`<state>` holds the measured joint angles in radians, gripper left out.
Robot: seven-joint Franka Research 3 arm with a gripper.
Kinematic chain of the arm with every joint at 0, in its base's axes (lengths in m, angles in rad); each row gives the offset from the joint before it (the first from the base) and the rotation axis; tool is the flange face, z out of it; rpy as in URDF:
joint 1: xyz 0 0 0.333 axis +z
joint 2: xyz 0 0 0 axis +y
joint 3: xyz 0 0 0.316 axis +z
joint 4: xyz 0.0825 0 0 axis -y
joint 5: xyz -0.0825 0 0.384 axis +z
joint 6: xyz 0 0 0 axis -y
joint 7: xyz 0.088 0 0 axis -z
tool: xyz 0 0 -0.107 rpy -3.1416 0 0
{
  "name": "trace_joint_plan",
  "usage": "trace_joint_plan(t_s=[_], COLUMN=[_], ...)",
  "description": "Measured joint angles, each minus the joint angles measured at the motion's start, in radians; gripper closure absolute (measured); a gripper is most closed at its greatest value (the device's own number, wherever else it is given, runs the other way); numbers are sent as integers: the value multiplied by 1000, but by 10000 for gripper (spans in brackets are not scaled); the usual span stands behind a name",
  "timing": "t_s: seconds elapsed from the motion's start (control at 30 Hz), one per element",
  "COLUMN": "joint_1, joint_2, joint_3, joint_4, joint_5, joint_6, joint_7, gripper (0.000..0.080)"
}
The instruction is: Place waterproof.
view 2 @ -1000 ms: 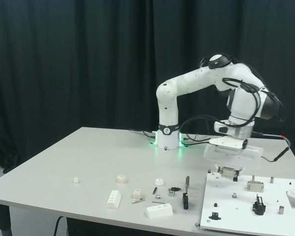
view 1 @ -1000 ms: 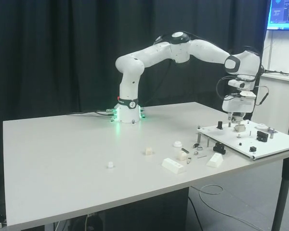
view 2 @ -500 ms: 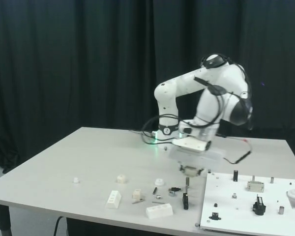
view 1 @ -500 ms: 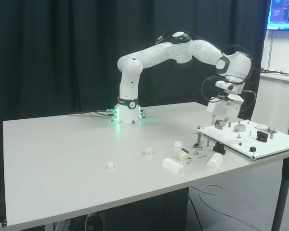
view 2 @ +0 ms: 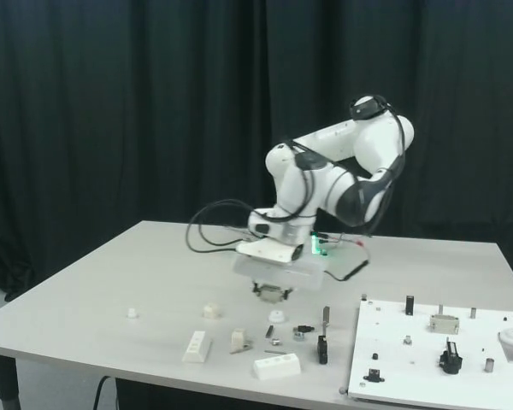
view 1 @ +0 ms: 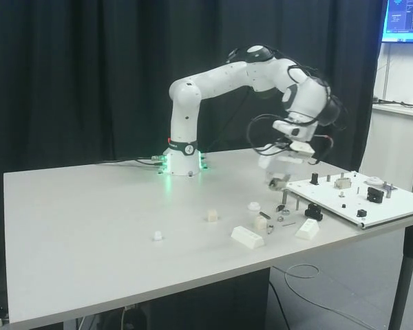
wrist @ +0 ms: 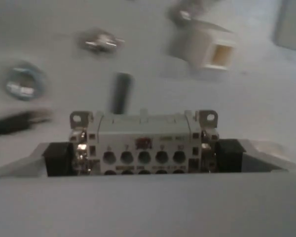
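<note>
The waterproof connector [wrist: 144, 143], a grey-white block with a row of round sockets and metal corner lugs, is held between my black fingertips in the wrist view. My gripper [view 2: 272, 294] is shut on it and hangs a little above the grey table, over the loose parts and left of the white assembly board [view 2: 436, 363]. In the first room view the connector [view 1: 278, 182] hangs just off the board's near-left corner [view 1: 292, 184].
Small parts lie under and around the gripper: a white ring [view 2: 276, 315], white blocks [view 2: 276, 366] [view 2: 197, 346], a black pin [wrist: 121, 92], metal bits [wrist: 102, 42]. The board carries several black and metal fittings [view 2: 449, 356]. Green lights glow at the arm's base [view 1: 166, 163].
The arm has swung from above the white board across to the loose parts on the table, carrying the connector with it and dropping lower.
</note>
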<state>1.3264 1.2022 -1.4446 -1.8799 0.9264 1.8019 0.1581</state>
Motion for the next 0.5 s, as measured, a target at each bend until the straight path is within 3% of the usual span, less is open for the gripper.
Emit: trace_joint_plan(t_s=[0.2, 0.5], joint_1=[-38, -90], joint_2=[13, 53], joint_3=[0, 2], joint_4=[-51, -99], joint_5=[36, 151], joint_6=[30, 54], joint_7=[-113, -254], gripper=[186, 186])
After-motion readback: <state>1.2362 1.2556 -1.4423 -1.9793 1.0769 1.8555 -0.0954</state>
